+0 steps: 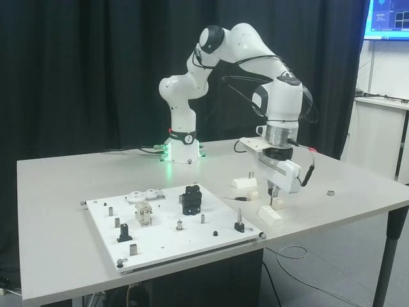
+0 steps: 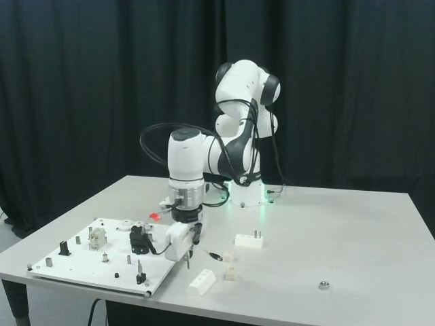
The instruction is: Insert square peg 1.
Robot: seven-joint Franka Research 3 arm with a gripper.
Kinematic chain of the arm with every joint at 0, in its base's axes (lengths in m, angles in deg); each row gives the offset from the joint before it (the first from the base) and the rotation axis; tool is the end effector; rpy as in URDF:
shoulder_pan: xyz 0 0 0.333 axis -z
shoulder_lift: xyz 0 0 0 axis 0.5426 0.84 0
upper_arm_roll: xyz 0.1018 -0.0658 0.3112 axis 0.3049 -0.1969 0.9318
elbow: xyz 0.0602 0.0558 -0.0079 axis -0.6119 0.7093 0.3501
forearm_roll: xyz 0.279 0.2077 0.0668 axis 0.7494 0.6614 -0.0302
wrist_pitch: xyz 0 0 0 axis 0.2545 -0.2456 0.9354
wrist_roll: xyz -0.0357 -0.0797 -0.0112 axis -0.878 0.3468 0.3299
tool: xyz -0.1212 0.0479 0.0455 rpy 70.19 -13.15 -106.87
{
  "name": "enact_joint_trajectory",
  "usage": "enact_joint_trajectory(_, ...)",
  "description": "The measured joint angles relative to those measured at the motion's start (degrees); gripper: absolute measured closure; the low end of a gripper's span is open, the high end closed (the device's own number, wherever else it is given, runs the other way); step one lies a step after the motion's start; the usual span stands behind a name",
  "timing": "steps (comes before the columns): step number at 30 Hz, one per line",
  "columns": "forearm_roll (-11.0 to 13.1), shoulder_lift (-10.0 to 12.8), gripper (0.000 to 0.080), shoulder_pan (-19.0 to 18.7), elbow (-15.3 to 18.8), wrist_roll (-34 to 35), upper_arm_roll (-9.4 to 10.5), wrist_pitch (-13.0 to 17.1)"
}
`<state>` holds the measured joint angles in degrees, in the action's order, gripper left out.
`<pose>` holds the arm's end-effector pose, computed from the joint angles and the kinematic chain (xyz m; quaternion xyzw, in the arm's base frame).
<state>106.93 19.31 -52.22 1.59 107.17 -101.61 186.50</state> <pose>0.6816 -0.0169 0.2758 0.3395 -0.9402 0.0186 0.0189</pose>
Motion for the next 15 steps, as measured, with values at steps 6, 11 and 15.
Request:
enact_joint_trajectory(6,-2.1,-1.2,0.0771,0.0,0.0,0.0,-0.59,-2.0)
enact_joint_trajectory(11,-3.9,-2.5,0.0771,0.0,0.0,0.0,-0.68,-3.4)
enact_joint_trajectory(15,-4.8,-3.5,0.0771,0.0,0.1,0.0,-1.16,-5.0)
